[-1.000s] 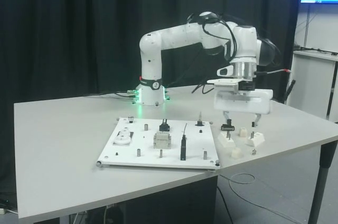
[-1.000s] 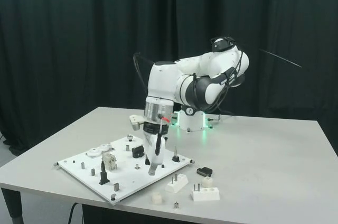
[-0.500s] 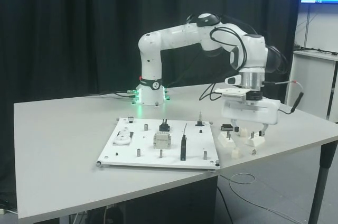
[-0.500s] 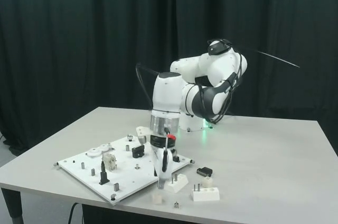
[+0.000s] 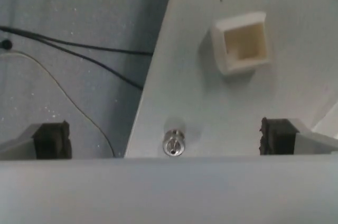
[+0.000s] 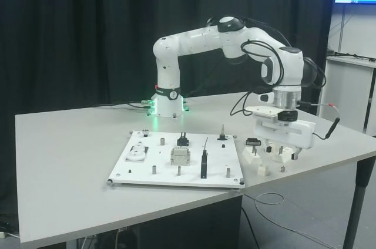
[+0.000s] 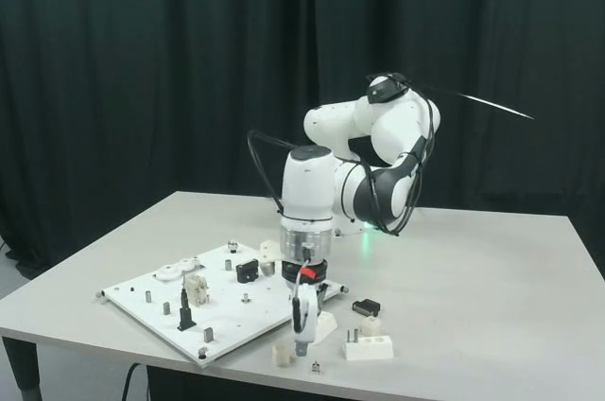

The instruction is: Pick BNC.

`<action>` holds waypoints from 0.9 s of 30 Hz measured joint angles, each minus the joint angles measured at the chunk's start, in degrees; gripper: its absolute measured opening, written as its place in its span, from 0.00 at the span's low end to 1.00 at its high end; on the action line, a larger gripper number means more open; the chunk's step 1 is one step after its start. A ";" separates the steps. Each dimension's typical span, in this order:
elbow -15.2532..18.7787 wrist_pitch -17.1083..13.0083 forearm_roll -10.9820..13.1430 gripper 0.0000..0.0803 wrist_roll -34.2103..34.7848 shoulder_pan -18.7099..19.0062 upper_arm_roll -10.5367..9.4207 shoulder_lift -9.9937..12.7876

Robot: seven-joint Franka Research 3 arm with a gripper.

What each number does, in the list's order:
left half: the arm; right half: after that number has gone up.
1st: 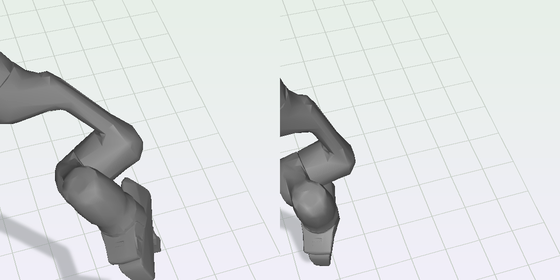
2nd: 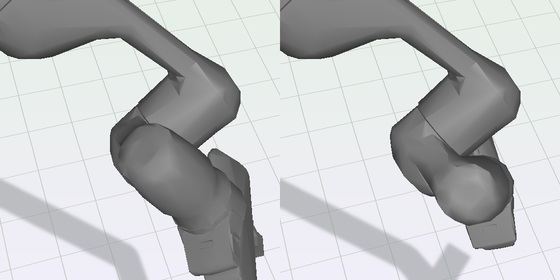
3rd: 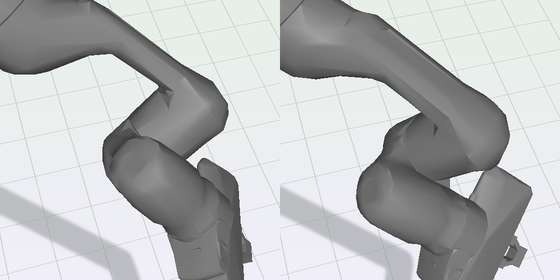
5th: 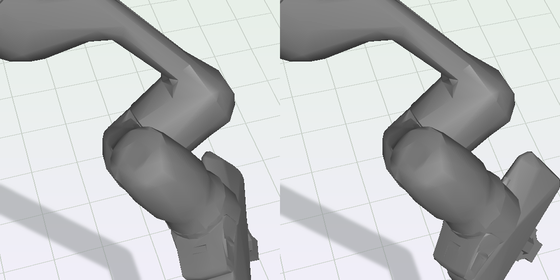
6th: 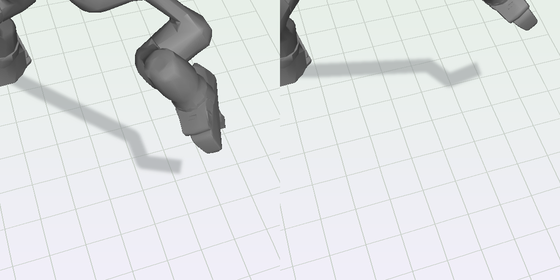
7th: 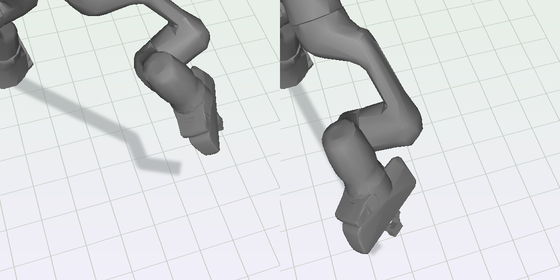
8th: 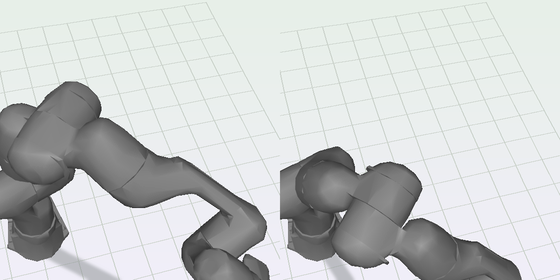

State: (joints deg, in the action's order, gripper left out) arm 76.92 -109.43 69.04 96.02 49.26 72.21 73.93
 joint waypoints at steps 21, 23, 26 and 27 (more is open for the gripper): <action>-3.35 1.84 -2.46 1.00 1.36 -2.97 -4.91 0.01; -3.59 1.84 -2.69 1.00 1.30 -3.24 -5.52 0.03; -3.97 1.83 -3.03 1.00 1.25 -3.64 -6.41 0.02; -4.14 1.81 -3.14 1.00 1.24 -3.78 -6.69 0.03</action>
State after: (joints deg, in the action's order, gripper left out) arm 72.78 -107.62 65.90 97.26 45.48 65.52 73.97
